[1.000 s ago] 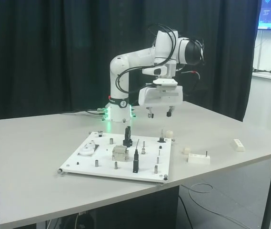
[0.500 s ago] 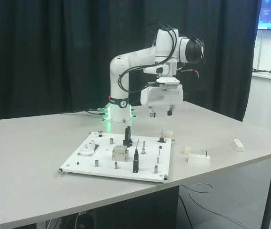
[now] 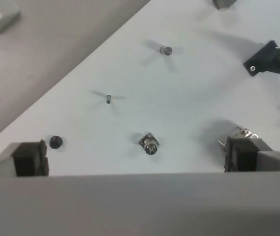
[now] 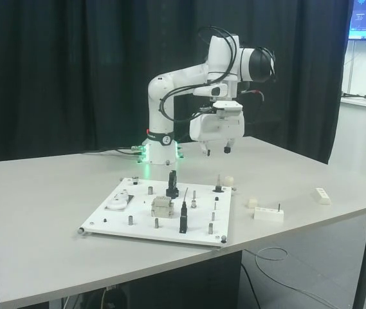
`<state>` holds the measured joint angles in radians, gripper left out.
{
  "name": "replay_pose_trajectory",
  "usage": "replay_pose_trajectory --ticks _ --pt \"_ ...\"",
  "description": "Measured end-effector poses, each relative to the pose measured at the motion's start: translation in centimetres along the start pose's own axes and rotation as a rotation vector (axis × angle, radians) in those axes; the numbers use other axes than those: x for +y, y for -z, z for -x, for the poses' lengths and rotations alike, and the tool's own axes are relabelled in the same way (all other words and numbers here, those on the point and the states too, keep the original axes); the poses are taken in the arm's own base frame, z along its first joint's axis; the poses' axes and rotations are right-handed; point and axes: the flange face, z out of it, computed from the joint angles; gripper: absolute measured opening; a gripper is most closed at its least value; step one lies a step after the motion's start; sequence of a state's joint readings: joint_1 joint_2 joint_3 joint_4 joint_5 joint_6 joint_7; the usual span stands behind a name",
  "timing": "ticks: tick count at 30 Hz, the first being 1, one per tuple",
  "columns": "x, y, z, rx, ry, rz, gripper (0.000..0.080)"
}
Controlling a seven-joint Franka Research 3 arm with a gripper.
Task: Remove waterproof.
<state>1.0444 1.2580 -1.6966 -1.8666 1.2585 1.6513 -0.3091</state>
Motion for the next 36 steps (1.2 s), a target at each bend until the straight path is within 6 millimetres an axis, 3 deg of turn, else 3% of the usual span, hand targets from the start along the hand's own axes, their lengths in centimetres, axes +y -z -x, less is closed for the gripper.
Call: replay_pose_trajectory --ticks 10,19,36 --pt "0.8 0.5 -0.5 0.007 0.021 -0.004 0.08" --pt "1.8 0.6 -1.0 -0.021 0.2 -0.015 0.08" --pt "6.3 0.2 -2.9 -0.058 0.371 0.031 0.08"
